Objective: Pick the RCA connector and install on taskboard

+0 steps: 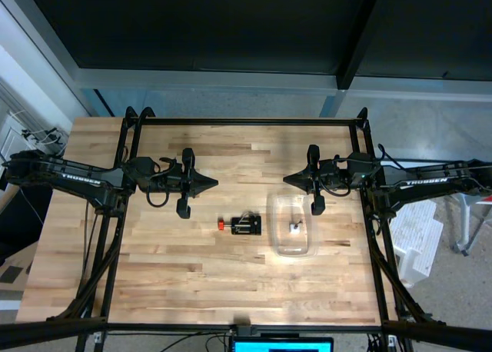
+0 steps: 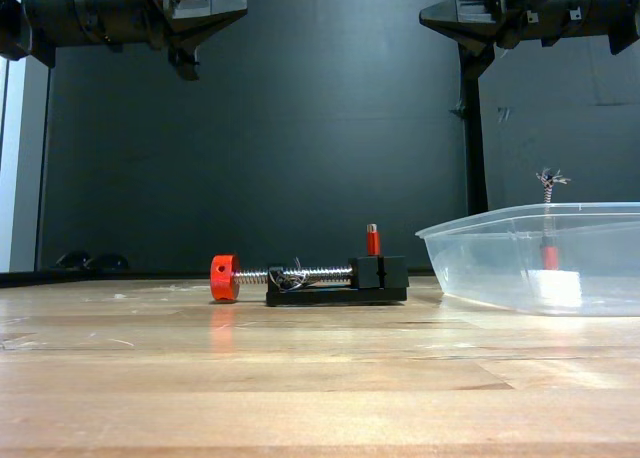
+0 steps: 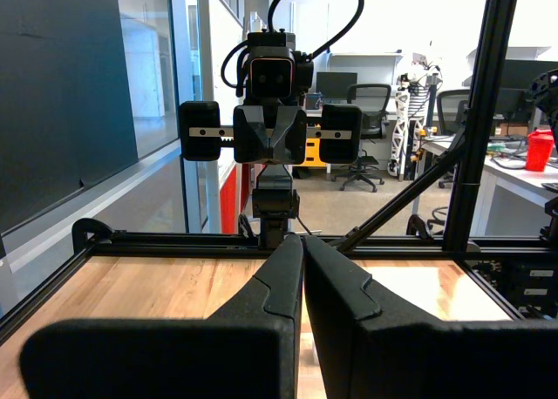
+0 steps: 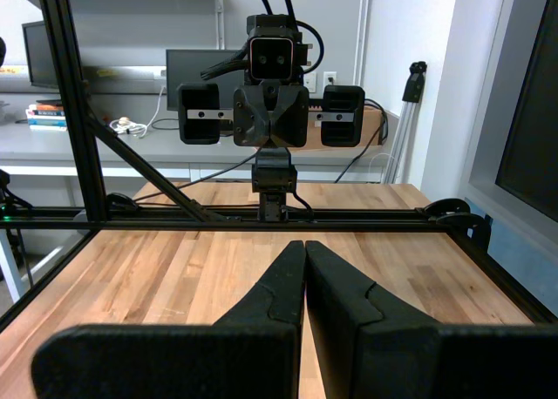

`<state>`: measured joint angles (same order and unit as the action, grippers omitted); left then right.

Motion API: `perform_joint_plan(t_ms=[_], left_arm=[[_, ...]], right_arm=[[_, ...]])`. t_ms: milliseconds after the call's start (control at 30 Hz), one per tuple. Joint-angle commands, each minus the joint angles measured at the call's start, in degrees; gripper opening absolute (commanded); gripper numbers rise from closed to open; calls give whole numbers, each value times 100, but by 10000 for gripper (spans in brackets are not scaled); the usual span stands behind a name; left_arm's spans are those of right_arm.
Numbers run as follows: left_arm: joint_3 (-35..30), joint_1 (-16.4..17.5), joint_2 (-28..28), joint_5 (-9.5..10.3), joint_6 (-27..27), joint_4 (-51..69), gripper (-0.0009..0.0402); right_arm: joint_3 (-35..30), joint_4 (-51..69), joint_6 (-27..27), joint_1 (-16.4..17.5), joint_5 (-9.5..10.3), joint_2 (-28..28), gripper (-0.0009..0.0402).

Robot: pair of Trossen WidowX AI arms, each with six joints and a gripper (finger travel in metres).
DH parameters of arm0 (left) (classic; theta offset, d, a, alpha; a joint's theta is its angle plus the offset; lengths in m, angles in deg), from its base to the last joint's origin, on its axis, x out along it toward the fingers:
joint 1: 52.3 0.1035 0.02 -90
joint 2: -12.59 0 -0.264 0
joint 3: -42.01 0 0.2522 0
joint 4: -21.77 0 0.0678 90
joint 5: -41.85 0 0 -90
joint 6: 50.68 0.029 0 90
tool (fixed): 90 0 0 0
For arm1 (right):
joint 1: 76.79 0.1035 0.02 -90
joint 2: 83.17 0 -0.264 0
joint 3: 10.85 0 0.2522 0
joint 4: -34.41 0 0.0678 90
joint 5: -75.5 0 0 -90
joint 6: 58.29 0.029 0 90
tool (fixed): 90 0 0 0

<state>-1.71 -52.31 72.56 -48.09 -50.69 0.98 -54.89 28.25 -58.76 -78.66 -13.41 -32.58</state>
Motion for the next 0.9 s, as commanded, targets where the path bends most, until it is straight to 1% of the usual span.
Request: perform_joint_plan(t_ms=[33, 600, 700, 767, 900], left_arm=[[0, 0, 4, -2, 0, 0, 0], [0, 2, 4, -2, 2, 0, 0], [0, 0, 2, -2, 2, 0, 0], [0, 0, 4, -2, 2, 0, 0], [0, 0, 2, -2, 2, 0, 0]], right_arm=[[-2, -7, 2, 2, 0, 0, 0], [-2, -2, 4, 0, 2, 2, 0], [-2, 0, 225, 2, 31, 2, 0], [-2, 2, 354, 2, 160, 0, 0], [-22, 260, 487, 4, 149, -28, 0]])
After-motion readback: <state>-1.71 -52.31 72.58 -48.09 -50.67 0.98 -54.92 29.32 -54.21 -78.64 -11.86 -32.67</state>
